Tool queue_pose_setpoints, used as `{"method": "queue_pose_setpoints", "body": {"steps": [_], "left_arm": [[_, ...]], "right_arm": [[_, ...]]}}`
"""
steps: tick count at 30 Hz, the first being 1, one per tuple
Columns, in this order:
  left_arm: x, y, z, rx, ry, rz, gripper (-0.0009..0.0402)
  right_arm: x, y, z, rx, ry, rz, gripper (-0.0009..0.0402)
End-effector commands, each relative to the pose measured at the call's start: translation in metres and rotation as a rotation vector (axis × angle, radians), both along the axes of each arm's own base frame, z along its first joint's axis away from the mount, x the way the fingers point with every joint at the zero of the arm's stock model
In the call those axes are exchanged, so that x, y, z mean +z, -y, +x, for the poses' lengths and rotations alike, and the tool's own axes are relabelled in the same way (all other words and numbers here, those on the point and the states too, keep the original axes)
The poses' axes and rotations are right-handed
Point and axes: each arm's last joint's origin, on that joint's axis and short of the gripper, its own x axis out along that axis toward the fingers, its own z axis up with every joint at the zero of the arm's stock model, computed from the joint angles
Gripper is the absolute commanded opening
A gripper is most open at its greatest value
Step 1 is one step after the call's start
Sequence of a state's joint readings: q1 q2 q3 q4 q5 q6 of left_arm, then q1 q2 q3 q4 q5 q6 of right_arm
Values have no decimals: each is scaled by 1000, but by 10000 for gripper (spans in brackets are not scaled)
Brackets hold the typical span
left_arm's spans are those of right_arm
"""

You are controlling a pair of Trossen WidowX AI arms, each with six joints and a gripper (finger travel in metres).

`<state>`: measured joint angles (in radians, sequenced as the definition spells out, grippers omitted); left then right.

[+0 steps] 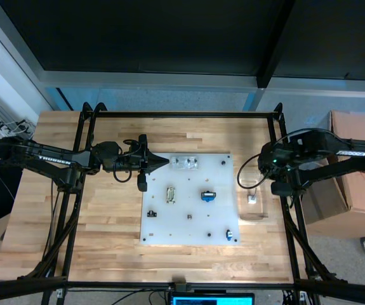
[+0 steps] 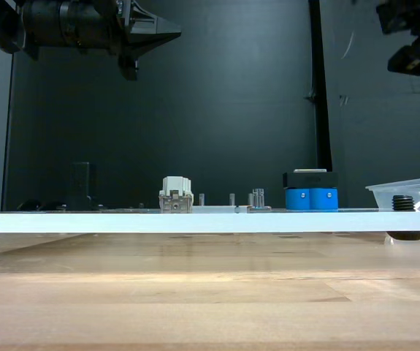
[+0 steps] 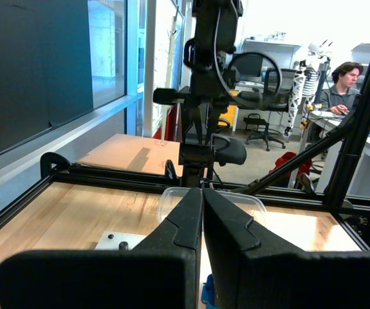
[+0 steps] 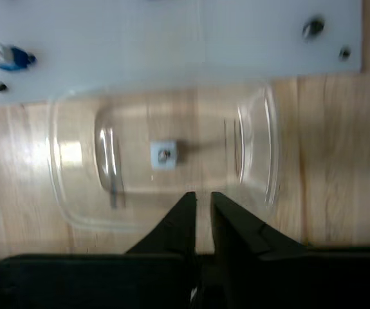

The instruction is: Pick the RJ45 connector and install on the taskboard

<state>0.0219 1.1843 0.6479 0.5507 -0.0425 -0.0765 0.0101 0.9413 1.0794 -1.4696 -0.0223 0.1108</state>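
The RJ45 connector (image 1: 252, 199) is a small pale square piece lying free inside the clear plastic tray (image 1: 256, 218), to the right of the white taskboard (image 1: 188, 219). In the right wrist view the connector (image 4: 164, 154) lies in the middle of the tray (image 4: 262, 148), ahead of my right gripper (image 4: 203, 198). Its fingers stand a narrow gap apart with nothing between them. That right gripper (image 1: 276, 185) hangs high above the tray's far side. My left gripper (image 1: 165, 162) hovers over the board's far left corner, shut and empty (image 3: 203, 192).
On the board stand a white socket (image 1: 169, 194), a blue block (image 1: 207, 196), a small blue part (image 1: 230, 235) and a clear piece (image 1: 185, 164). Black frame rails (image 1: 182, 115) ring the table. A cardboard box (image 1: 353, 171) stands off the right edge.
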Motion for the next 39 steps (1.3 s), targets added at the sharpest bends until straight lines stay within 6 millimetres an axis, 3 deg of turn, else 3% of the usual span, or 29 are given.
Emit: {"method": "queue_pose_setpoints", "body": {"steps": [1, 7, 17, 28, 39], "left_arm": [[0, 0, 0, 0, 0, 0, 0], [0, 0, 0, 0, 0, 0, 0], [0, 0, 0, 0, 0, 0, 0], [0, 0, 0, 0, 0, 0, 0], [0, 0, 0, 0, 0, 0, 0]], "right_arm": [[-12, -1, 5, -7, -51, -3, 96], [-36, -5, 21, -9, -80, -1, 166], [-74, -28, 34, 55, -88, 10, 160], [-108, -29, 31, 18, -99, 23, 160], [-110, -30, 31, -10, -92, 35, 160]]}}
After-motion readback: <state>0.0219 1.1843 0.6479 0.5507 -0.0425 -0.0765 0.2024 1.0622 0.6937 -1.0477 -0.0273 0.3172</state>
